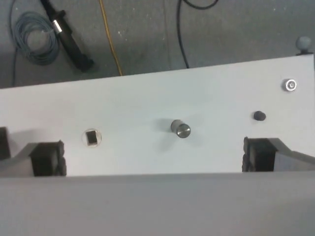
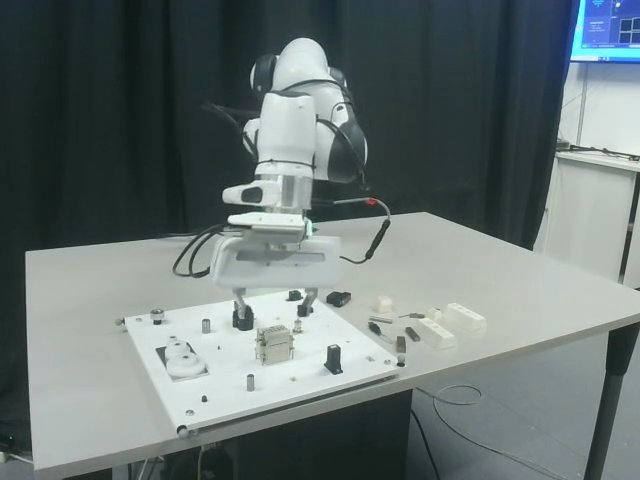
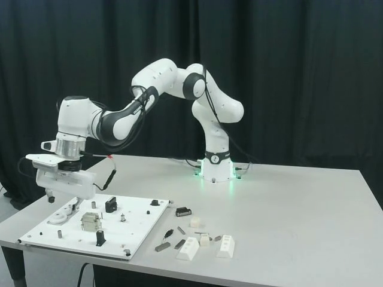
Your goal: Remove round peg 3.
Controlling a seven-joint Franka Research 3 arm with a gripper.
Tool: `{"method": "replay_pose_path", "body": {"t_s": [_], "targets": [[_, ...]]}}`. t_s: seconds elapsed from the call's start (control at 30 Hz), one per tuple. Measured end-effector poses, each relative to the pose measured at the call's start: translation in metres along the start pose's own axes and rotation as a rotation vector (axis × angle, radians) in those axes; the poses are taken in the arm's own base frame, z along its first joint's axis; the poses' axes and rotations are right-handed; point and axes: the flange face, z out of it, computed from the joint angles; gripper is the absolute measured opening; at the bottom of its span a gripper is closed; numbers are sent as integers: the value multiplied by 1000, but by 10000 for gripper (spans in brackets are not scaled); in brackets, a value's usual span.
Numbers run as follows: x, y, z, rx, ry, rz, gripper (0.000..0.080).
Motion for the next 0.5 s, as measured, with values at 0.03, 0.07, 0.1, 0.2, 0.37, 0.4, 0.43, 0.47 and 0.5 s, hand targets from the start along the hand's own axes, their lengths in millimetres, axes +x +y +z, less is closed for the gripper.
{"method": "replay_pose_path", "body": {"t_s": [0.03, 0.07, 0.1, 0.2, 0.37, 0.4, 0.43, 0.47, 0.5], "targets": [[1, 2, 2, 1, -8, 7, 800], [1, 3, 4, 3, -14, 15, 800], [2, 5, 6, 5, -20, 20, 800], [4, 9, 11, 4, -40, 38, 800], [7, 16, 19, 4, -76, 77, 800], [8, 17, 20, 0, -83, 82, 800], [9, 18, 21, -3, -88, 88, 800], [9, 19, 22, -9, -95, 94, 800], [10, 20, 24, -13, -99, 100, 800]]}}
